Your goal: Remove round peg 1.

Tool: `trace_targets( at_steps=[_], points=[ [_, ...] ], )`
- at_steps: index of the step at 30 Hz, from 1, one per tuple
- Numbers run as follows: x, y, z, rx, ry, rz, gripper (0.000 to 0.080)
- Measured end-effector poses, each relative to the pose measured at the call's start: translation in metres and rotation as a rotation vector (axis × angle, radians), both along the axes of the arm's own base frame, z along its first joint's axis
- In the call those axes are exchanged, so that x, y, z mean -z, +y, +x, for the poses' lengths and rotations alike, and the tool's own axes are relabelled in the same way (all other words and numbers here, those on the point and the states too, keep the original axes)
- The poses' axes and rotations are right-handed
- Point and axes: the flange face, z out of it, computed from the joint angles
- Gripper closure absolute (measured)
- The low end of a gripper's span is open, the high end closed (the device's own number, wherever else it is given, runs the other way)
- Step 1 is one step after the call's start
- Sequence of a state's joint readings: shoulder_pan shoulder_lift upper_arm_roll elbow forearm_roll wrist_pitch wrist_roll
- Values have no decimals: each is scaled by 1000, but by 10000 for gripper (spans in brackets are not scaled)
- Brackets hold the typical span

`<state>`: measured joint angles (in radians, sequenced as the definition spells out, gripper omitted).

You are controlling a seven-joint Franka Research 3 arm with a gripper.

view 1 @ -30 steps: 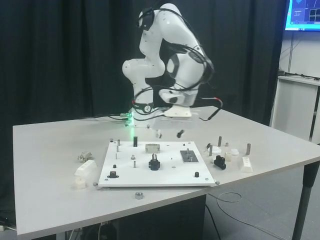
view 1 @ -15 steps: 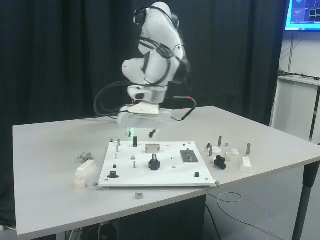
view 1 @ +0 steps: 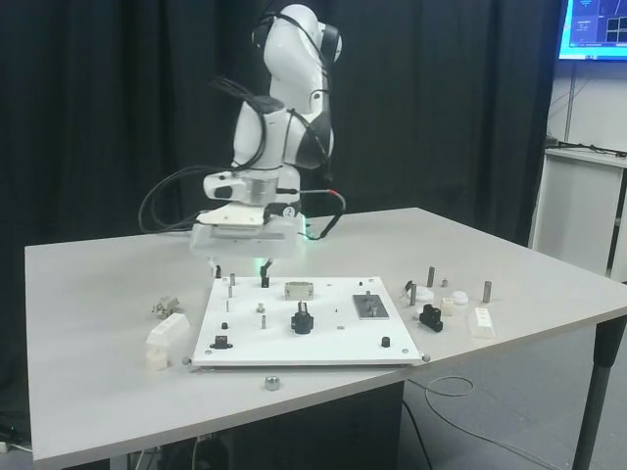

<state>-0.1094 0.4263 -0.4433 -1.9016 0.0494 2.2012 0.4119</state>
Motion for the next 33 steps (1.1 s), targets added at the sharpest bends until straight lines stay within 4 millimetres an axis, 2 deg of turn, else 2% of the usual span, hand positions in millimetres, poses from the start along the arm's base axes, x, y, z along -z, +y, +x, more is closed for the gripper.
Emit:
trace_targets(
  at_steps=[11,22,33],
  points=[
    [21,-16,-25,105,-82,20,3],
    [48,-15,-49,123,-151,15,3],
    [58,-10,-66,138,-214,-10,3]
  ],
)
